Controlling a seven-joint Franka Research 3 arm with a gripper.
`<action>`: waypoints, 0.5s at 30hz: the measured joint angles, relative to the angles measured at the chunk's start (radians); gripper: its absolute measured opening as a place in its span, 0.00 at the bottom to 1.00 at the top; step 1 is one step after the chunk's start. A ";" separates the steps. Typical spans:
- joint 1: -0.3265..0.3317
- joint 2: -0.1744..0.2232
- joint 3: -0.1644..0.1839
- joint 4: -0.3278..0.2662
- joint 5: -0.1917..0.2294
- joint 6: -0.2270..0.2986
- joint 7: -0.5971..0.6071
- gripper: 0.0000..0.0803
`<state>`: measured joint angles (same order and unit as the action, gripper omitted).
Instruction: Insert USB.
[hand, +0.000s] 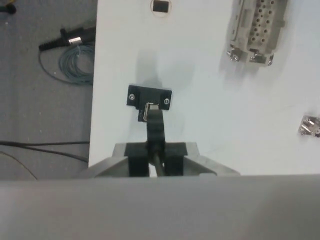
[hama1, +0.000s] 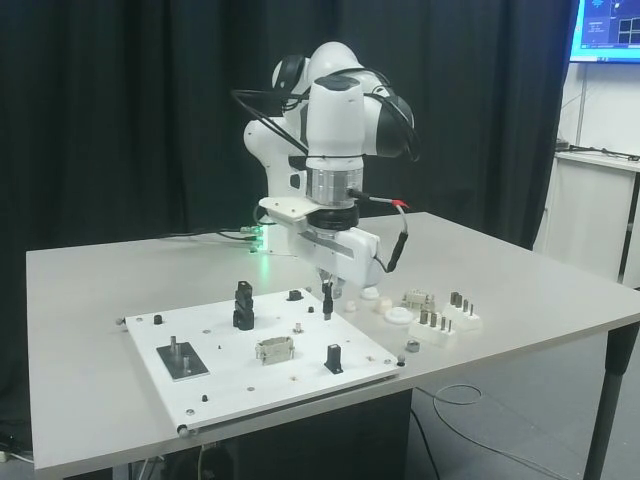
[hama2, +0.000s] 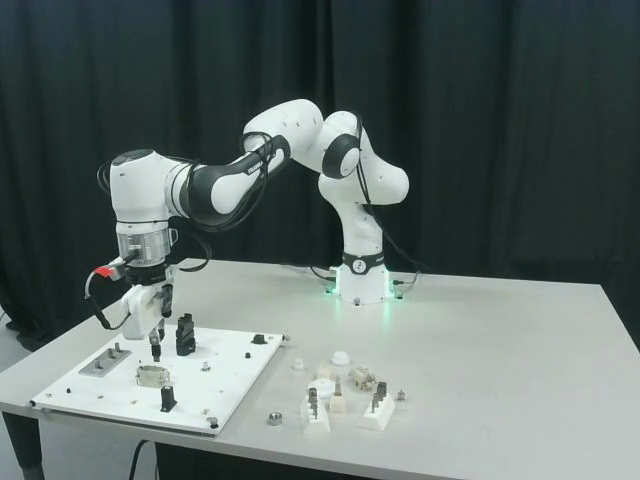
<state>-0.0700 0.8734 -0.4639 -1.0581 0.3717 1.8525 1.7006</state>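
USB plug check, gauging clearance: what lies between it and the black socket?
Nothing: in the wrist view the USB plug meets the black socket.

White arm (hama2: 290, 135) with black joints and cable, green-lit base (hama2: 362, 290).

Multi-pin connector (hand: 257, 30) cut off

Room view one: bare white board (hama1: 215, 330) at centre frame, open to the tool (hama1: 327, 297). Obstacles: tall black post (hama1: 242, 306) left of centre, grey multi-pin connector (hama1: 274, 349) below, black socket block (hama1: 333, 358) lower right. Bench (hama1: 90, 290) at left open.
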 joint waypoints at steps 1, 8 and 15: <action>0.000 0.000 0.000 0.001 0.002 0.000 0.001 0.08; 0.000 0.005 0.000 0.007 0.011 0.000 0.008 0.08; 0.000 0.016 0.000 0.017 0.013 0.002 0.017 0.08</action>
<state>-0.0699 0.8896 -0.4638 -1.0411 0.3849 1.8543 1.7180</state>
